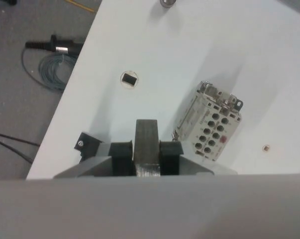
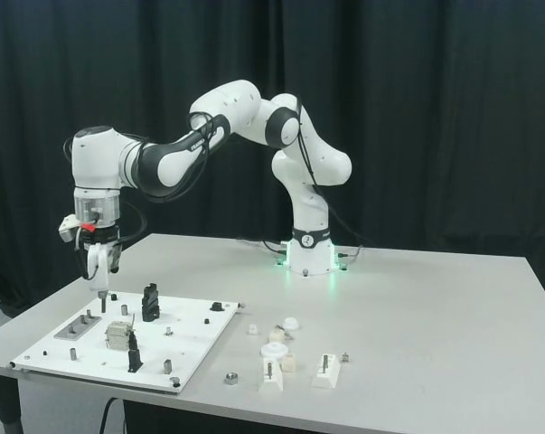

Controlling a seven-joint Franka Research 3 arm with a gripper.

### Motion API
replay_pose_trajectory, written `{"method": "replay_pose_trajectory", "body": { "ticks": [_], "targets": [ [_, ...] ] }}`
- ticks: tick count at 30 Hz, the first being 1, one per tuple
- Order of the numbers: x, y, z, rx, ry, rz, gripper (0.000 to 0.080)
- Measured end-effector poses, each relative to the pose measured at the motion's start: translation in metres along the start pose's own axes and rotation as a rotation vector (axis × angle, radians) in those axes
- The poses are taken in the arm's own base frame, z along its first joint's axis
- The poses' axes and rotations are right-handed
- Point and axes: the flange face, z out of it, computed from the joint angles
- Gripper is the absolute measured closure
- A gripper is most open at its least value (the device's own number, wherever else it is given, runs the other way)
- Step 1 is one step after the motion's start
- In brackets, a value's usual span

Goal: Insert square peg 3.

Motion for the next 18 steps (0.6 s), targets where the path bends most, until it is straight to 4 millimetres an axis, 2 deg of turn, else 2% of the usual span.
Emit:
{"method": "replay_pose_trajectory", "body": {
  "ticks": [18],
  "targets": [
    [0.0100, -0.0056, -0.0057, 0.019, 0.024, 0.072, 0.0693]
  ]
}}
